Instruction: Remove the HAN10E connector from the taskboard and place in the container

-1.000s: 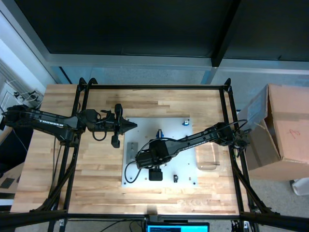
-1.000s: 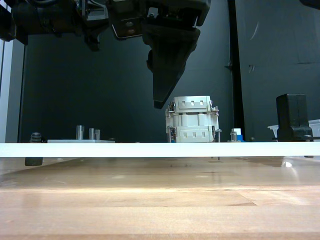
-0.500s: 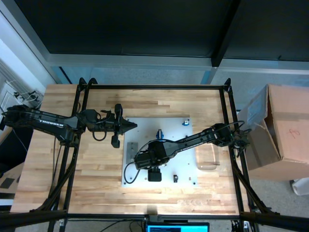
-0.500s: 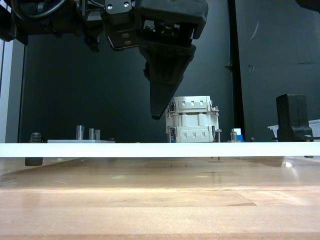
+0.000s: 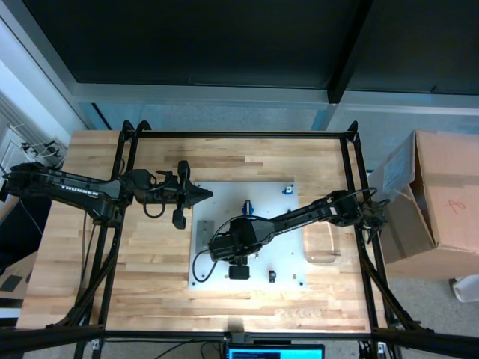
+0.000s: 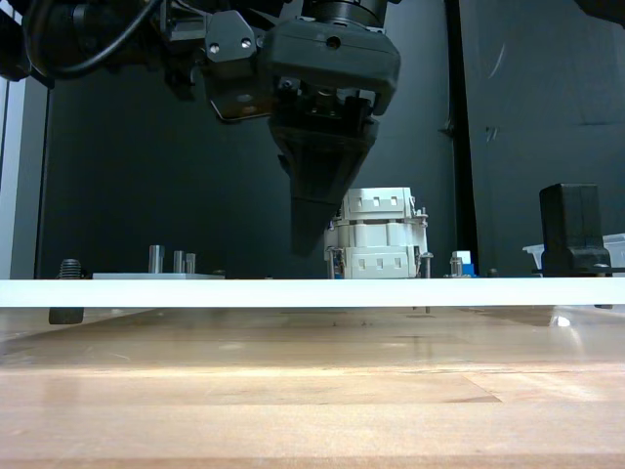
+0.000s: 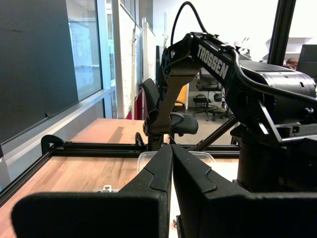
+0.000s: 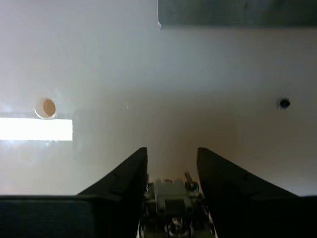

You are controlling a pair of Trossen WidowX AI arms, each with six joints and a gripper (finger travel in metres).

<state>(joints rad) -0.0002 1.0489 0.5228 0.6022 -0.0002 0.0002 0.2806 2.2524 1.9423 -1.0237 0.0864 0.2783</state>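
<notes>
The right claw (image 8: 171, 149) is hanging low over the taskboard (image 5: 292, 247) with its fingers apart. The HAN10E connector (image 6: 376, 234) is sitting upright in its seat between them. The left claw (image 5: 203, 193) is hovering at the board's far left corner, its fingers pressed together.

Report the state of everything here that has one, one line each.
HAN10E connector: upright in its seat on the taskboard, not held.
right hand: open, lowered with one finger on either side of the connector.
left hand: shut, holding nothing, raised by the taskboard's far left corner.
container: on the table right of the taskboard, connector not in it.
</notes>
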